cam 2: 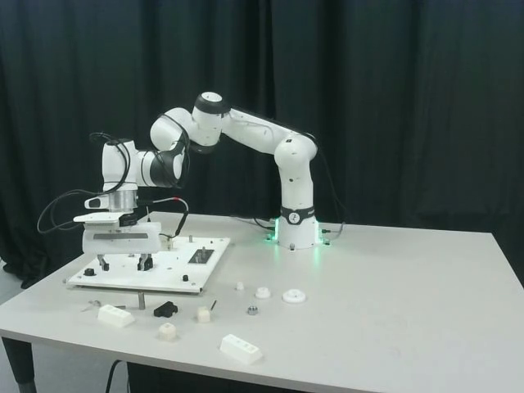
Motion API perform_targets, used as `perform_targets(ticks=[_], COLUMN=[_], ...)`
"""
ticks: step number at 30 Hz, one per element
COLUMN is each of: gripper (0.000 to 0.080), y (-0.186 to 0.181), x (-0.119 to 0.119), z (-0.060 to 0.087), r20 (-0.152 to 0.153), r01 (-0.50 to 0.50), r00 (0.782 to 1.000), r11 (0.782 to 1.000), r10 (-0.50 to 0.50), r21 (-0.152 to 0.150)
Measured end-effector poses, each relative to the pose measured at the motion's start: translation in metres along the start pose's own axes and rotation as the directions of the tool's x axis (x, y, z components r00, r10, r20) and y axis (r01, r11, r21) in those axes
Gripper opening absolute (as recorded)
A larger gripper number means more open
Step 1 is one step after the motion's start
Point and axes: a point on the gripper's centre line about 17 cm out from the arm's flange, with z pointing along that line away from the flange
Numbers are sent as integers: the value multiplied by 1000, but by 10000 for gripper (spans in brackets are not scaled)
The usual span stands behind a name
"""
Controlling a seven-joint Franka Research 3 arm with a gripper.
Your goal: Remove BNC.
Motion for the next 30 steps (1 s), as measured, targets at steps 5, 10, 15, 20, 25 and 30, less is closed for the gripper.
perform_targets(ticks=[5, 10, 15, 20, 25, 30], gripper=[778, 795, 799, 799, 800, 800], y=[0, 0, 1, 3, 6, 10], x=[2, 4, 4, 5, 5, 5], z=[-2, -2, -3, -3, -4, -4], r20=[2, 5, 6, 6, 8, 10], r01=[2, 3, 3, 3, 4, 3], r00=[1000, 1000, 1000, 1000, 1000, 1000], r11=[1000, 1000, 1000, 1000, 1000, 1000], r10=[-2, -3, -3, -3, -4, -3], r21=[-5, -7, -8, -11, -21, -27])
